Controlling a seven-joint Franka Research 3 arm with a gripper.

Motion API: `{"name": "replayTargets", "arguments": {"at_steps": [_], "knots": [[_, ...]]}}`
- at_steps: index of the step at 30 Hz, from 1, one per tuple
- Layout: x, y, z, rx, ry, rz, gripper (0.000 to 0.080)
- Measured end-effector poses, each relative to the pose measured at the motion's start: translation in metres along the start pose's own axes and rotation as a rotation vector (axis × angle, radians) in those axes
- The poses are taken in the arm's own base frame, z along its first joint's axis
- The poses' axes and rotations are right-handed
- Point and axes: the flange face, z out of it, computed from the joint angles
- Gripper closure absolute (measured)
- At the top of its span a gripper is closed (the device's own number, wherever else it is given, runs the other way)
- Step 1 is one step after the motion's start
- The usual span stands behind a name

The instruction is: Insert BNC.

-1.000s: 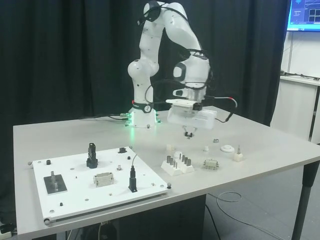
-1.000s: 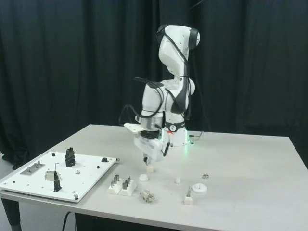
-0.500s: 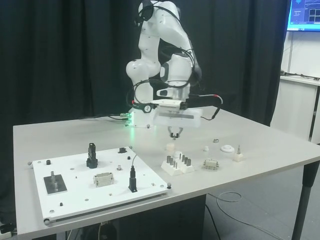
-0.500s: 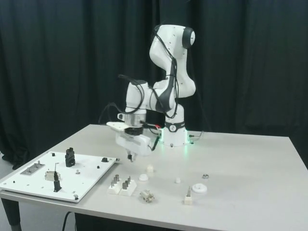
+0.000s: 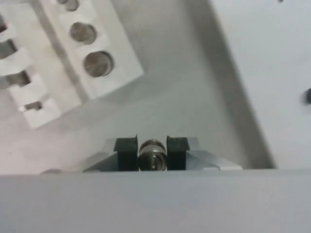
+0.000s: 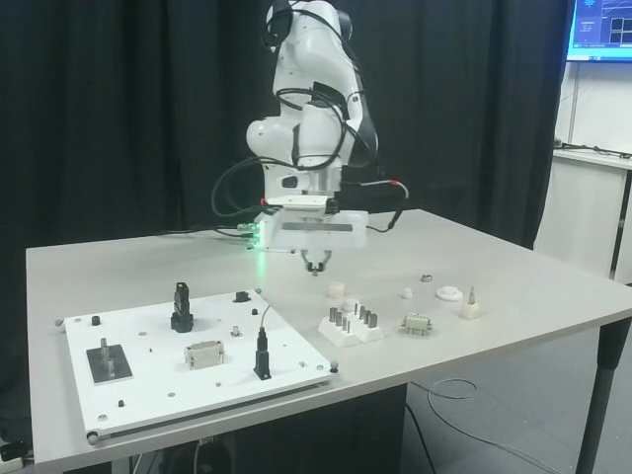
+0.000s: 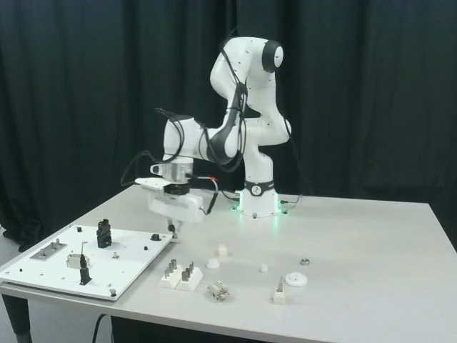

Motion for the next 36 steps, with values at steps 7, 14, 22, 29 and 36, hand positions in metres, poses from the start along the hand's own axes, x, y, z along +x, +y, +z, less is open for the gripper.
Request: {"name": "replayTargets", "arguments": {"at_steps": [7, 14, 22, 29, 36], "knots": [[0.026, 0.013, -0.003, 0.012, 0.008, -0.065, 0.0682], [0.052, 0.022, -0.004, 0.014, 0.028, -0.155, 0.0682], [0.085, 0.027, 0.002, 0.005, 0.049, -0.258, 0.0682], [0.116, 0.028, 0.014, -0.004, 0.035, -0.329, 0.0682], [0.146, 0.028, 0.025, -0.008, -0.023, -0.383, 0.0682]]}}
